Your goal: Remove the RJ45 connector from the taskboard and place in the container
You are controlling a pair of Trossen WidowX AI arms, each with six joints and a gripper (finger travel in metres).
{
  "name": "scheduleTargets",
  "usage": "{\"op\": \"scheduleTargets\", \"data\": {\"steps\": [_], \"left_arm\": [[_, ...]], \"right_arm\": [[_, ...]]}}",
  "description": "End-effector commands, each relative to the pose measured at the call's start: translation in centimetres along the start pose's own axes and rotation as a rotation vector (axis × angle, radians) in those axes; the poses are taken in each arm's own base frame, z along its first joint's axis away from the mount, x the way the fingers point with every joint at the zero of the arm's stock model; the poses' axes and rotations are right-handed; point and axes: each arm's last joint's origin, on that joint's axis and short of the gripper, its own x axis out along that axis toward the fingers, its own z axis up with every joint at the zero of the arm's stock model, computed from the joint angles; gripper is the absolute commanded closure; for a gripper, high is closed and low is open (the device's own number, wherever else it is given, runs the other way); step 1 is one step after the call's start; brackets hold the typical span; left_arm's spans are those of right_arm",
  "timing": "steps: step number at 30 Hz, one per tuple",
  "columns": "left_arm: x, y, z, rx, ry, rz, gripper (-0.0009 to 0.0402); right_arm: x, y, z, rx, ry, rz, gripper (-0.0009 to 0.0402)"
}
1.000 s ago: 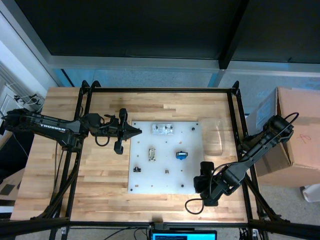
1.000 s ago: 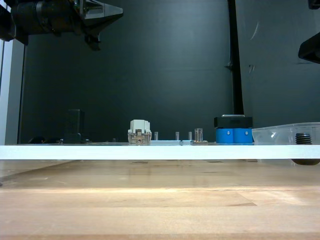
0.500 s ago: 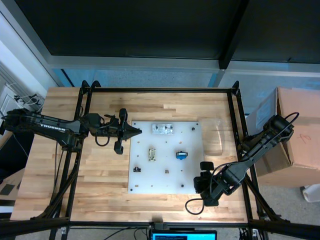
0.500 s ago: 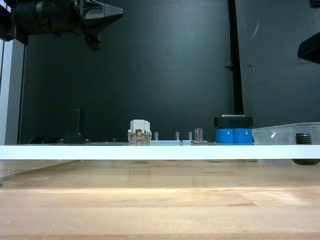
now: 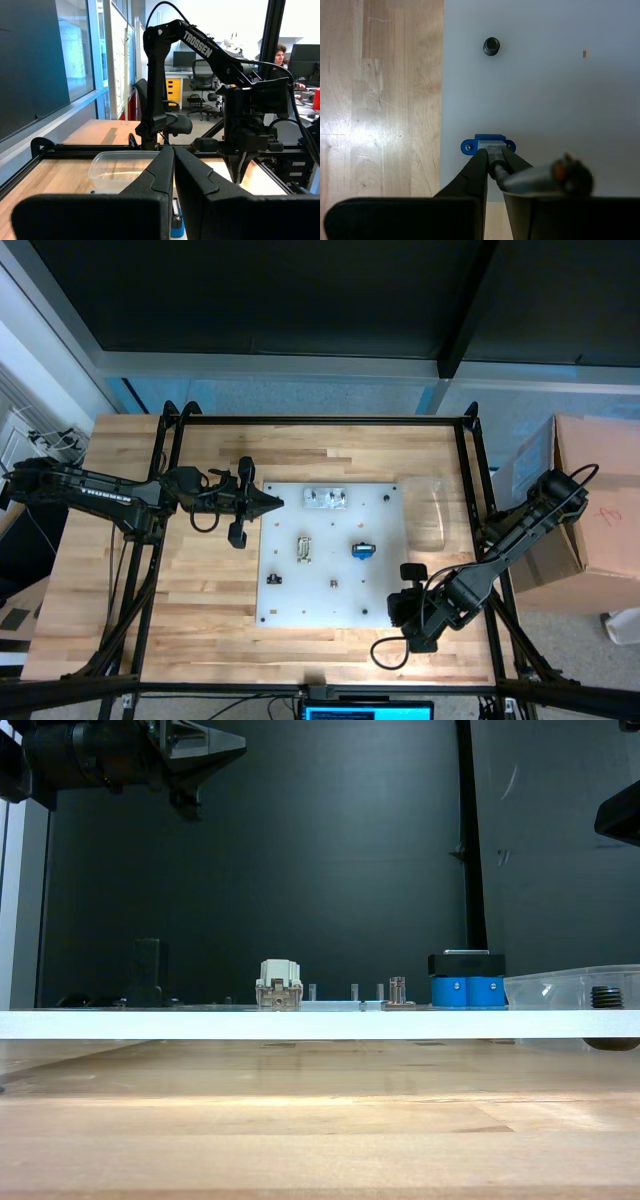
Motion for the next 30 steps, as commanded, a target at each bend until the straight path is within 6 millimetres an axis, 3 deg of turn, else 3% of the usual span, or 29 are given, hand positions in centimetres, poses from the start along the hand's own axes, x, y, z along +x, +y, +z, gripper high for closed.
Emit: {"op": "scheduleTargets", "data": {"steps": [1,19,30], "left_arm": [[0.0,0.0,0.0,0.000,0.000,0.000,0.0393],[0.0,0.0,0.0,0.000,0.000,0.000,0.0393],[0.0,0.0,0.0,0.000,0.000,0.000,0.0393]], "right_arm": [[0.0,0.0,0.0,0.002,0.002,0.005,0.0388],[-2.4,-1.1,0.3,0.030,-0.049,0.036,0.0393],[-5.5,-5.9,0.6,0.107,-0.082,0.004,0.0393]]}}
